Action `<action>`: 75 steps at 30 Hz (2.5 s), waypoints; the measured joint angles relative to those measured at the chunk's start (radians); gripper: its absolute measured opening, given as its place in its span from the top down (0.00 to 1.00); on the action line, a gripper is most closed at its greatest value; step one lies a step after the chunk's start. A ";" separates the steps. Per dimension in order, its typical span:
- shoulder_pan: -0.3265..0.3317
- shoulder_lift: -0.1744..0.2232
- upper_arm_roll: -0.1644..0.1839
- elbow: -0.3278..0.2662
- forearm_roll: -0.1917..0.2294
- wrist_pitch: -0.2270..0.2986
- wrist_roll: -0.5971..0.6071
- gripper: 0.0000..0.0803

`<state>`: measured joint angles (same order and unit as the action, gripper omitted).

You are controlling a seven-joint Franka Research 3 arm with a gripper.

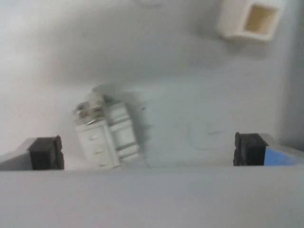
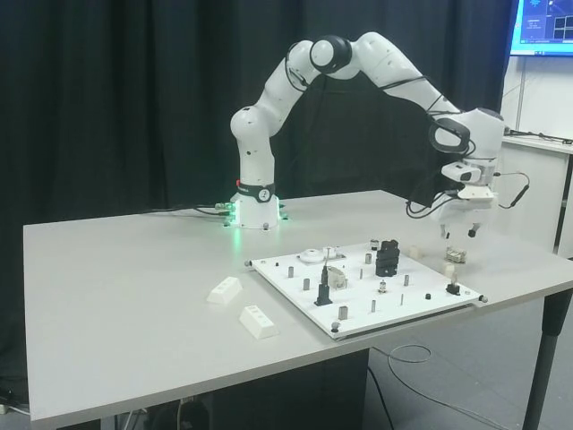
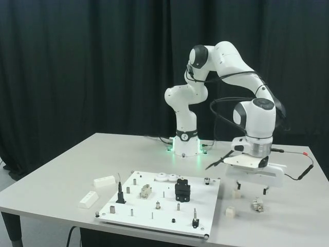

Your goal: Remove USB.

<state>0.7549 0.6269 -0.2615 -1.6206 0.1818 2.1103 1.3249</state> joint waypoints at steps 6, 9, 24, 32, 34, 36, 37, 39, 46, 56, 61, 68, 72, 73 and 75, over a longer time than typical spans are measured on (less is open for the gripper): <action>0.000 -0.021 -0.049 0.040 -0.039 -0.085 0.000 0.00; 0.000 -0.034 -0.078 0.063 -0.059 -0.135 -0.003 0.00; -0.018 -0.073 -0.236 0.180 -0.101 -0.314 -0.188 0.00; -0.062 -0.074 -0.291 0.213 -0.120 -0.361 -0.292 0.00; -0.079 -0.075 -0.297 0.214 -0.125 -0.367 -0.313 0.00; -0.100 -0.077 -0.298 0.214 -0.132 -0.370 -0.335 0.00; -0.112 -0.077 -0.298 0.214 -0.135 -0.371 -0.346 0.00; -0.134 -0.078 -0.298 0.214 -0.140 -0.372 -0.364 0.00; -0.216 -0.078 -0.295 0.206 -0.148 -0.372 -0.444 0.00; -0.368 -0.078 -0.247 0.189 -0.149 -0.350 -0.581 0.00; -0.458 -0.081 -0.199 0.167 -0.149 -0.308 -0.656 0.00; -0.578 -0.086 -0.117 0.132 -0.144 -0.237 -0.702 0.00; -0.623 -0.086 -0.085 0.115 -0.131 -0.205 -0.733 0.00; -0.631 -0.086 -0.082 0.111 -0.126 -0.198 -0.739 0.00; -0.640 -0.086 -0.079 0.103 -0.112 -0.184 -0.748 0.00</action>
<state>0.1145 0.5410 -0.3404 -1.5178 0.0695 1.9267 0.5765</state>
